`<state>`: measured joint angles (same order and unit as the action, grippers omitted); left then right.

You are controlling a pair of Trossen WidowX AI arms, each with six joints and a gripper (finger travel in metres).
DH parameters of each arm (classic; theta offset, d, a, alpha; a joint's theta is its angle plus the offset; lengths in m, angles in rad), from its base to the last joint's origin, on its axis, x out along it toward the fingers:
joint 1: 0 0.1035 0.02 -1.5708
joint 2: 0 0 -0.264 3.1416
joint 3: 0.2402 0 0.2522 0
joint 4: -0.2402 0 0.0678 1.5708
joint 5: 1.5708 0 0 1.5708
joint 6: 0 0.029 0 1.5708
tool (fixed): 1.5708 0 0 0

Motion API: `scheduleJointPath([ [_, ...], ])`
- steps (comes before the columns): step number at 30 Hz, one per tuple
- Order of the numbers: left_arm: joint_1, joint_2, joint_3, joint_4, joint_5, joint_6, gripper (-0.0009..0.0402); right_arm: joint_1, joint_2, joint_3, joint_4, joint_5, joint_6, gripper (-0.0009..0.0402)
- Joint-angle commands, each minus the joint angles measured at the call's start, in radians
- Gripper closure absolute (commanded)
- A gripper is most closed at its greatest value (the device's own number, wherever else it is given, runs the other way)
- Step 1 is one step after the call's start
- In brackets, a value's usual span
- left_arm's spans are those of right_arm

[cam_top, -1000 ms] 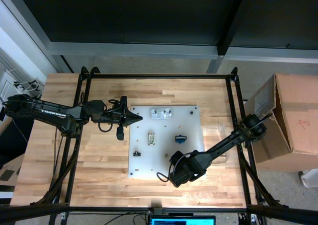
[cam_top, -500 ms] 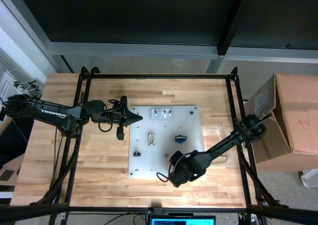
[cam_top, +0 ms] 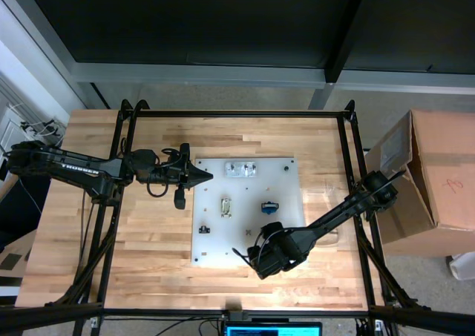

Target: Pick the M12 nut and place it on its threads and fasten

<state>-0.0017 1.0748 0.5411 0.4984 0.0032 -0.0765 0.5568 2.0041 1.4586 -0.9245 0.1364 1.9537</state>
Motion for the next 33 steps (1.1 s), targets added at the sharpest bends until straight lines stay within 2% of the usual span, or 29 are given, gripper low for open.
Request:
scheduleJointPath([
  [1, 0.000, 0.000, 0.000, 0.000, 0.000, 0.000, 0.0393, 0.000, 0.000, 0.000, 0.003, 0.003, 0.182, 0.0389],
  [16, 0.000, 0.000, 0.000, 0.000, 0.000, 0.000, 0.0393, 0.000, 0.000, 0.000, 0.002, 0.003, 0.979, 0.0389],
  [21, 0.000, 0.000, 0.000, 0.000, 0.000, 0.000, 0.0393, 0.000, 0.000, 0.000, 0.000, 0.003, 1.184, 0.0389],
  [33, 0.000, 0.000, 0.000, 0.000, 0.000, 0.000, 0.0393, 0.002, 0.000, 0.000, 0.026, 0.003, 1.180, 0.0389],
])
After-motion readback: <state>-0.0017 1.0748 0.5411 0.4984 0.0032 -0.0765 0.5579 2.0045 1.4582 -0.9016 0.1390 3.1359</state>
